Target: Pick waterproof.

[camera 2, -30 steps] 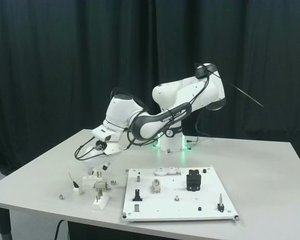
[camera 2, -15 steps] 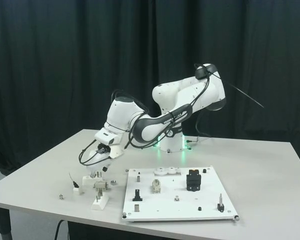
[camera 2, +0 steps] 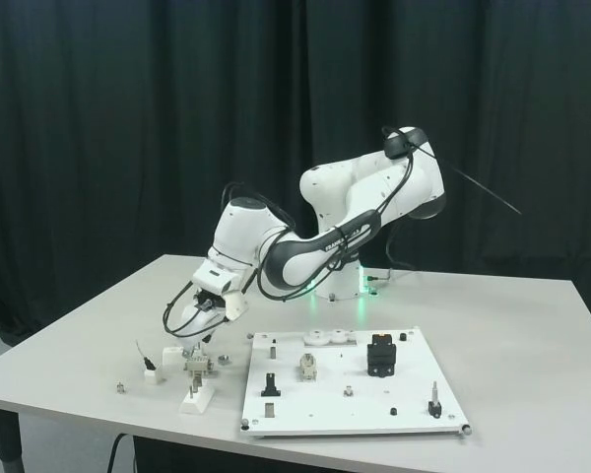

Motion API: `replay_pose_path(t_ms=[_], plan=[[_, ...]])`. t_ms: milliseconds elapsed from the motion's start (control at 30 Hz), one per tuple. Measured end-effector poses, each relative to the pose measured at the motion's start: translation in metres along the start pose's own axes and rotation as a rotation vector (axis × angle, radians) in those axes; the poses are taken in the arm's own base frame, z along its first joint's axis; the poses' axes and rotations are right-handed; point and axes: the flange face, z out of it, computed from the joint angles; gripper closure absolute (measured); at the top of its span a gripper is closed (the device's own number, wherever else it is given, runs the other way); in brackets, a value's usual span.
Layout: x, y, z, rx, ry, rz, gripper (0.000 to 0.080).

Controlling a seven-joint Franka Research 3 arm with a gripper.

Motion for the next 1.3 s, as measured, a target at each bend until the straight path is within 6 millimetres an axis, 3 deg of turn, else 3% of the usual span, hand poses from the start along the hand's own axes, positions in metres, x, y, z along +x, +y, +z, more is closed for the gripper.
replay_pose_path(t_ms=[1300], plan=[[0.003, -0.017, 0.033, 0.020, -0.012, -0.081, 0.0003]])
